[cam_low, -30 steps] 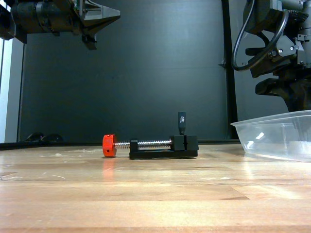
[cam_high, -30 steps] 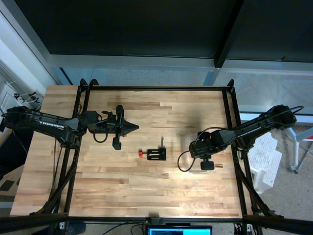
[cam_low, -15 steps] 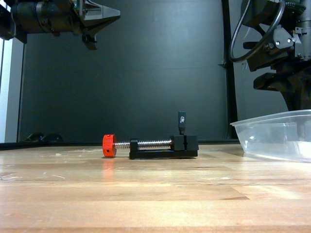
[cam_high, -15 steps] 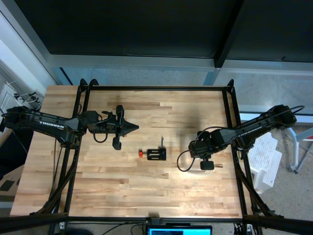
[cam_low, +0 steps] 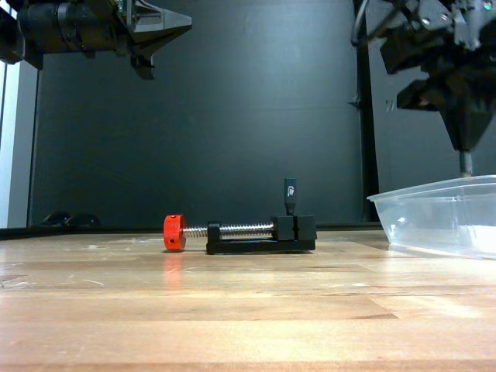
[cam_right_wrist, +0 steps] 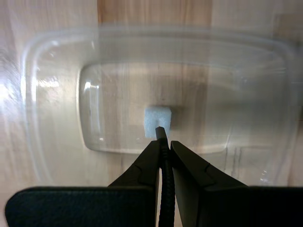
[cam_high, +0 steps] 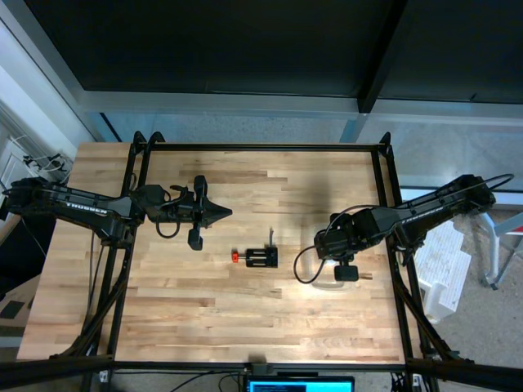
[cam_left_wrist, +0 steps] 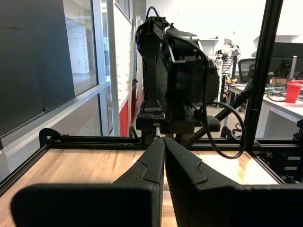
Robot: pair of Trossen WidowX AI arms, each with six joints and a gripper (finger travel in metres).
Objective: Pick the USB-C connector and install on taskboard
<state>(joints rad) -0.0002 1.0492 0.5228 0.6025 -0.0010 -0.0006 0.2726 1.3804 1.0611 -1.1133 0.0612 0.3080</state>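
The taskboard (cam_high: 261,258) (cam_low: 260,236) is a small black block with a red-orange knob (cam_low: 173,232), lying mid-table with a dark pin (cam_low: 289,194) standing upright on it. My right gripper (cam_low: 465,151) (cam_right_wrist: 164,142) hangs above the clear tray, shut on the USB-C connector (cam_low: 465,165) (cam_right_wrist: 162,134), a thin dark stick poking out past the fingertips. In the high view the right gripper (cam_high: 327,245) is to the right of the taskboard. My left gripper (cam_high: 225,213) (cam_low: 182,27) (cam_left_wrist: 164,142) is shut and empty, held high, left of the taskboard and farther back.
A clear plastic tray (cam_low: 434,221) (cam_right_wrist: 28,94) sits on the table under the right gripper, with a small white square piece (cam_right_wrist: 157,117) on its floor. A black metal frame (cam_high: 261,148) runs along the table's back and sides.
The right gripper has risen out of the tray with the thin dark connector between its fingers. The left arm and the taskboard have not moved.
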